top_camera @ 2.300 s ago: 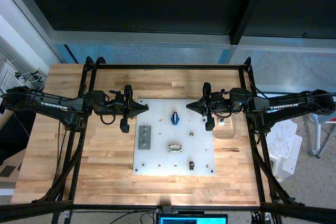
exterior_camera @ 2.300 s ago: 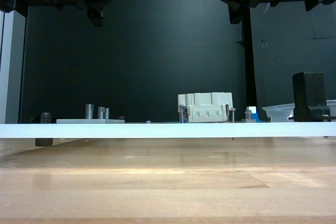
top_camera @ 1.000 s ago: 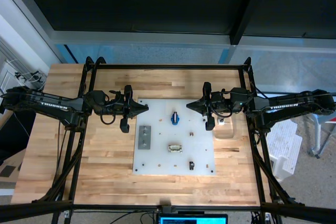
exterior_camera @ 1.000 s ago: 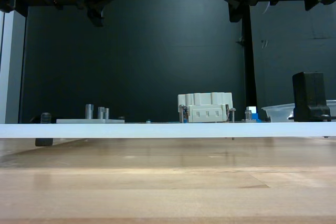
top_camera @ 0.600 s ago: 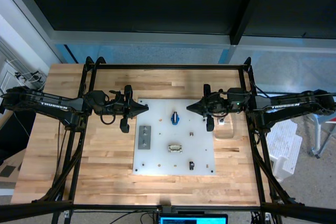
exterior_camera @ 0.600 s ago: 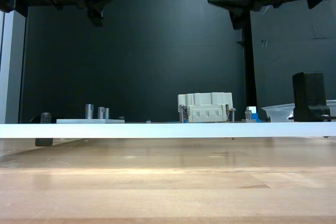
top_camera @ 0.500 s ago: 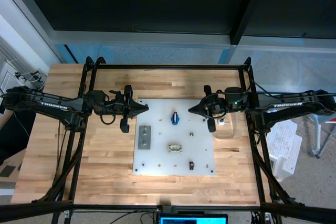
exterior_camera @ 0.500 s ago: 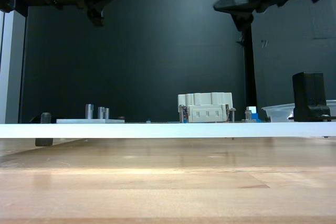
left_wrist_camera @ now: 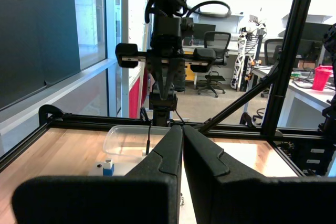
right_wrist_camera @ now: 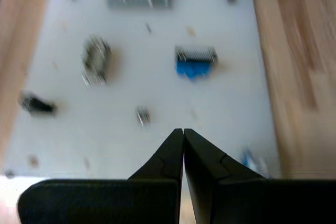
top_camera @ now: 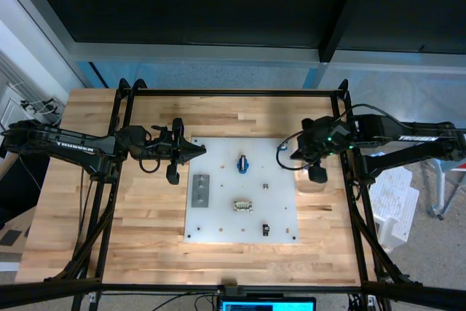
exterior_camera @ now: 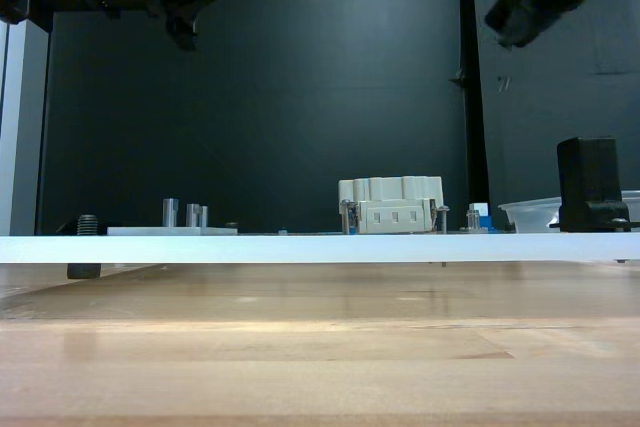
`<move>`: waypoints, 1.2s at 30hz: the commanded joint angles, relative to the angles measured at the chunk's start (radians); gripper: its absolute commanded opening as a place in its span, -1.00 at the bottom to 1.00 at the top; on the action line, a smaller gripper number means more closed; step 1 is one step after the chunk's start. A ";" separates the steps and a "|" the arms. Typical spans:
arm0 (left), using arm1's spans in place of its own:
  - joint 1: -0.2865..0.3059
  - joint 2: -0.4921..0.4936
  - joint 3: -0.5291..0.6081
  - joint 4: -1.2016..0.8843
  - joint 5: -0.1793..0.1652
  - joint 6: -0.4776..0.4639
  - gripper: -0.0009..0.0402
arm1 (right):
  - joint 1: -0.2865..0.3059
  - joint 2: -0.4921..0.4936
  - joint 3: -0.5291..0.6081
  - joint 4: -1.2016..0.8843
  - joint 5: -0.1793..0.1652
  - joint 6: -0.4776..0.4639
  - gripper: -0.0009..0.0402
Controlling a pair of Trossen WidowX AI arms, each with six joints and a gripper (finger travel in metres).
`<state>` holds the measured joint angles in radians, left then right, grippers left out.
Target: Pick the USB connector and install on taskboard
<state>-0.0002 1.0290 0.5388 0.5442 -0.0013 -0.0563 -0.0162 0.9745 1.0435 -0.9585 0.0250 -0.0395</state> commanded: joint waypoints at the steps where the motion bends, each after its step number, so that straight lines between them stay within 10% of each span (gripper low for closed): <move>1: 0.000 0.000 0.000 0.000 0.000 0.000 -0.96 | 0.001 0.000 0.024 -0.138 0.020 -0.002 -0.96; 12: 0.000 0.000 0.000 0.000 0.000 0.000 -0.96 | 0.001 0.042 0.013 -0.378 0.074 0.000 -0.92; 21: 0.000 0.000 0.000 0.000 0.000 0.000 -0.96 | 0.000 0.105 -0.007 -0.359 0.113 -0.004 -0.48; 36: 0.000 0.000 0.000 0.000 0.000 0.000 -0.96 | -0.002 0.220 -0.109 -0.253 0.109 -0.030 -0.08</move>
<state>-0.0002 1.0286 0.5388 0.5442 -0.0010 -0.0566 -0.0181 1.1938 0.9508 -1.2182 0.1379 -0.0696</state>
